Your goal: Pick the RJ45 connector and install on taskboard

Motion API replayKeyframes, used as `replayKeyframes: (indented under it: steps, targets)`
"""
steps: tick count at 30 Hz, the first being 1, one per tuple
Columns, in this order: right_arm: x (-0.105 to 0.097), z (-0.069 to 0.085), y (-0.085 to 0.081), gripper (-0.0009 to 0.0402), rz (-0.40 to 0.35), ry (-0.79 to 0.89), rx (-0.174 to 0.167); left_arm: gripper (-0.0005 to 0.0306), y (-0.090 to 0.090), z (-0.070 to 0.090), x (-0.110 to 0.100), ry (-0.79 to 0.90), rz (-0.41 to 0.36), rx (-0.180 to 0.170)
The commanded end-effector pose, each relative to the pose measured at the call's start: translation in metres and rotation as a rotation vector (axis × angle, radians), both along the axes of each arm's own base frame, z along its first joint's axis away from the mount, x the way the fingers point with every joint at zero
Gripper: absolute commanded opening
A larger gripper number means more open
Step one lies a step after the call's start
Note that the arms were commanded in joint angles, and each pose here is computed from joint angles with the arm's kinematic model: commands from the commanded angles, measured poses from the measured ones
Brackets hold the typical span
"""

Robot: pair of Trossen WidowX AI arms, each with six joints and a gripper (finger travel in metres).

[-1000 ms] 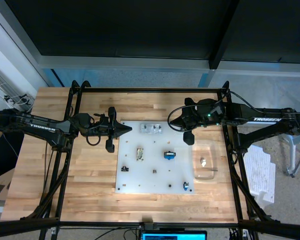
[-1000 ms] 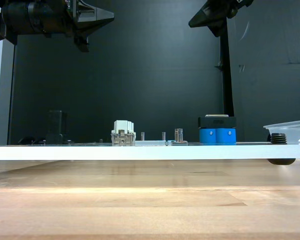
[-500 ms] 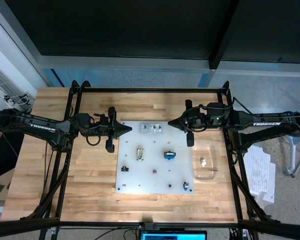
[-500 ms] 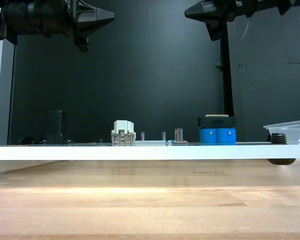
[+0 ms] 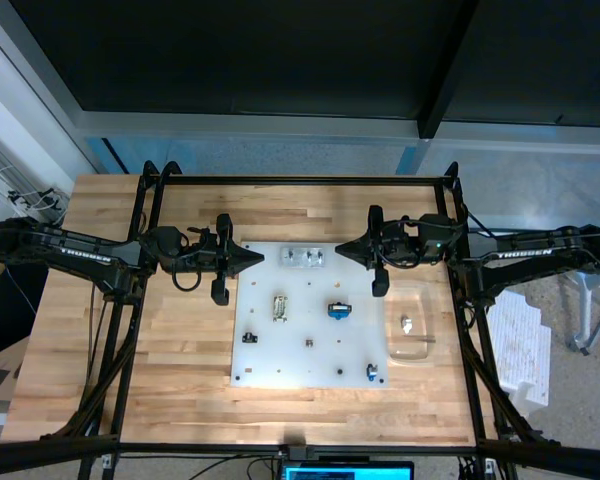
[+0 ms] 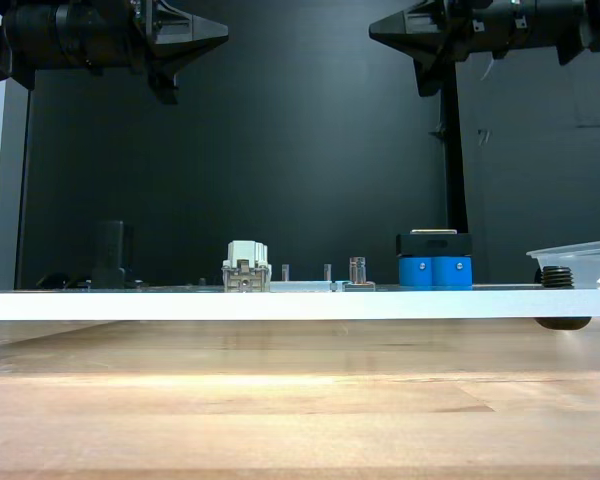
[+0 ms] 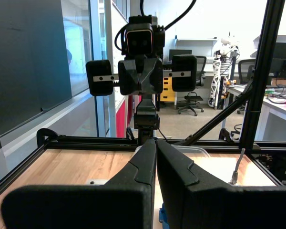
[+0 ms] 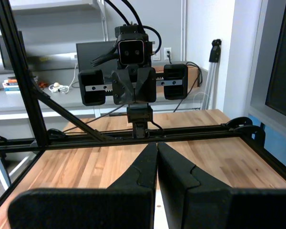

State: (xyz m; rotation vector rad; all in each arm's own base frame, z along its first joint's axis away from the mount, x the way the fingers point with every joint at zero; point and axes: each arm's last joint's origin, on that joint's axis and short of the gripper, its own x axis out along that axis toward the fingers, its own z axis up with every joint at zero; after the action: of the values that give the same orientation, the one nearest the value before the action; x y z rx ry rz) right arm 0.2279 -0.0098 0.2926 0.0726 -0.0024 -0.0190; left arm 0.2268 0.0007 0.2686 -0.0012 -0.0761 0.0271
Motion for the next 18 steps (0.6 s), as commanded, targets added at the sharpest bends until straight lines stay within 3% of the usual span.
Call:
replayKeyframes:
  steps: [1, 18]
  targets:
    - [-0.001, -0.0066, 0.0, 0.0, 0.0, -0.008, -0.002, 0.0, 0.0, 0.0, 0.0, 0.0, 0.0, 0.0]
    - [-0.0016, -0.0088, 0.0004, 0.0, 0.001, -0.019, 0.001, 0.0, 0.0, 0.0, 0.0001, 0.0, 0.0, 0.0]
